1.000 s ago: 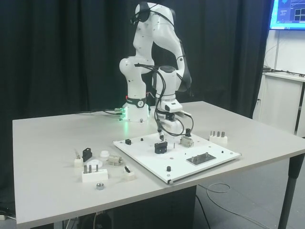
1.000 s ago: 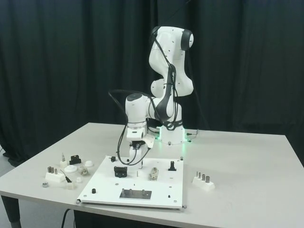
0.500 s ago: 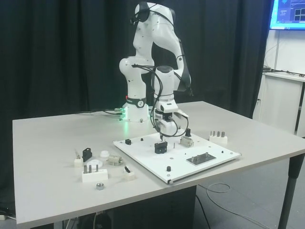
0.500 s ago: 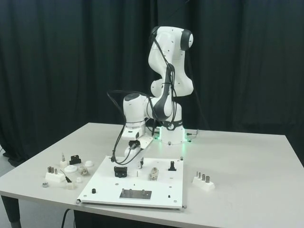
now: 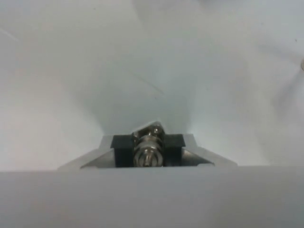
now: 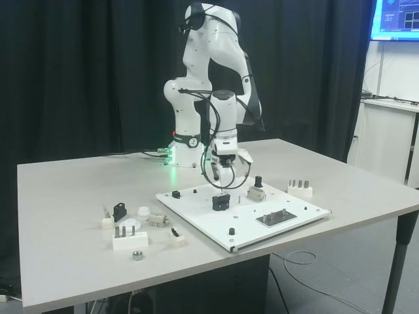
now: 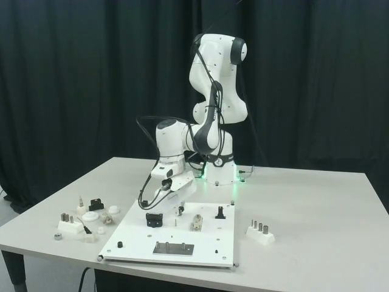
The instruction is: Insert BNC.
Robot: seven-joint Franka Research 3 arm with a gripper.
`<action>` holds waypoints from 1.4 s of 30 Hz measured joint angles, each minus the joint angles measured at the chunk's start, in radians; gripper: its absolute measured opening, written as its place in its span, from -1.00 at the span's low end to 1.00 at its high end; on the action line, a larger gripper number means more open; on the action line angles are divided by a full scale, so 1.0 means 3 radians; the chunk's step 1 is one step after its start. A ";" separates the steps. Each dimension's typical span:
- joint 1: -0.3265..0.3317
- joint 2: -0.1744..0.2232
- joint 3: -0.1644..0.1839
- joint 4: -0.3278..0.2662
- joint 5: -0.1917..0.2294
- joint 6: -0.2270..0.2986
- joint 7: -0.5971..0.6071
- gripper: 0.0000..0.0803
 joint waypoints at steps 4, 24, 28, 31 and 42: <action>0.0000 -0.0001 -0.0003 -0.0004 0.0041 0.0001 0.0178 -0.70; 0.0000 -0.0009 -0.0041 -0.0036 0.0450 0.0015 0.0597 -0.70; 0.0000 -0.0012 -0.0046 -0.0045 0.0524 0.0022 0.0763 -0.70; 0.0001 -0.0019 -0.0047 -0.0059 0.0569 0.0042 0.0929 -0.70; 0.0020 -0.0044 -0.0047 -0.0121 0.0725 0.0155 0.1338 -0.70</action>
